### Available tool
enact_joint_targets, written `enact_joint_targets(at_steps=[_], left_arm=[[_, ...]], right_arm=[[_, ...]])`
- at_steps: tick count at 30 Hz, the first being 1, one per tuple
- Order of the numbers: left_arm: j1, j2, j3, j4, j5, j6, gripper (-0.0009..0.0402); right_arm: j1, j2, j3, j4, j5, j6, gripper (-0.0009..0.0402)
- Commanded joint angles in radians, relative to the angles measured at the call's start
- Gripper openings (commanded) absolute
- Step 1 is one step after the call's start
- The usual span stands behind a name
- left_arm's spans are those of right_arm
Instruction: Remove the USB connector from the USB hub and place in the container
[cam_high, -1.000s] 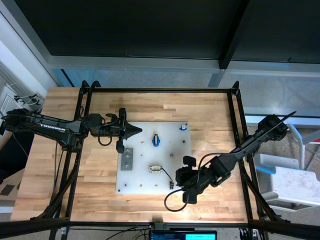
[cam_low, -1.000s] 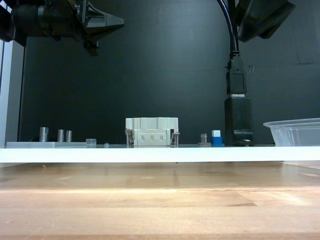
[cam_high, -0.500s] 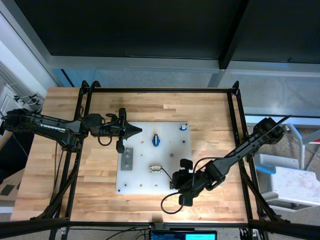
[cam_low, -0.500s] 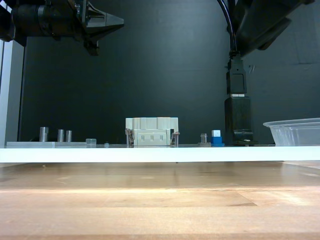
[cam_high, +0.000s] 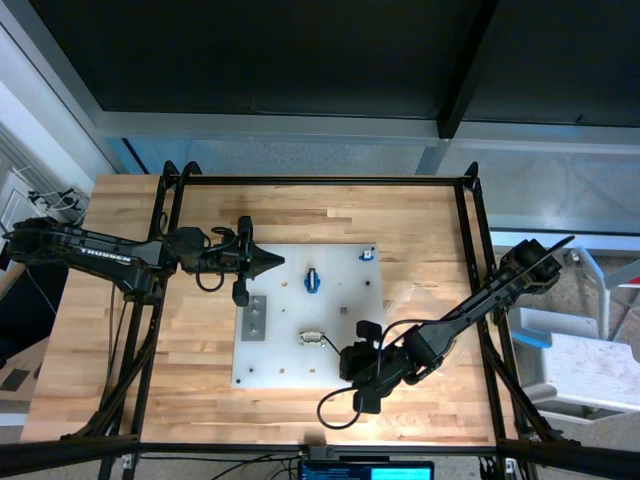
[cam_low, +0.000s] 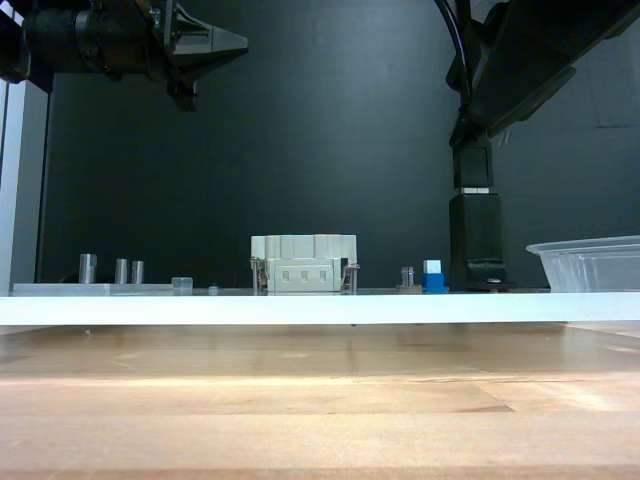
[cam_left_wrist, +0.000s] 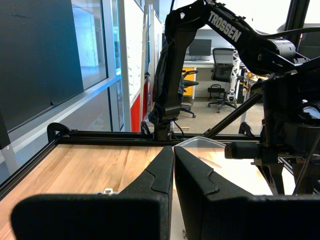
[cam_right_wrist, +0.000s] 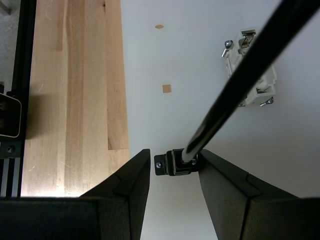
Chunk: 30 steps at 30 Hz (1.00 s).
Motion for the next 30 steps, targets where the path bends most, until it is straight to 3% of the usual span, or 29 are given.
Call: enact_joint_targets(at_steps=[1,8,18,30], left_arm=[[0.0,0.0,0.0,0.0,0.0,0.0,0.0001],[0.0,0.0,0.0,0.0,0.0,0.0,0.0001],[0.0,0.0,0.0,0.0,0.0,0.0,0.0001],[0.0,0.0,0.0,0.0,0.0,0.0,0.0001]], right_arm=[[0.0,0.007,0.0,0.0,-0.001,-0.001,0.0123],[-0.002,0.014,0.0,0.017,-0.001,-0.014,0.0087],[-0.002,0.014,0.0,0.016,-0.001,-0.019,-0.0002],[-0.002,0.014,0.0,0.006,-0.002,-0.029,0.0]])
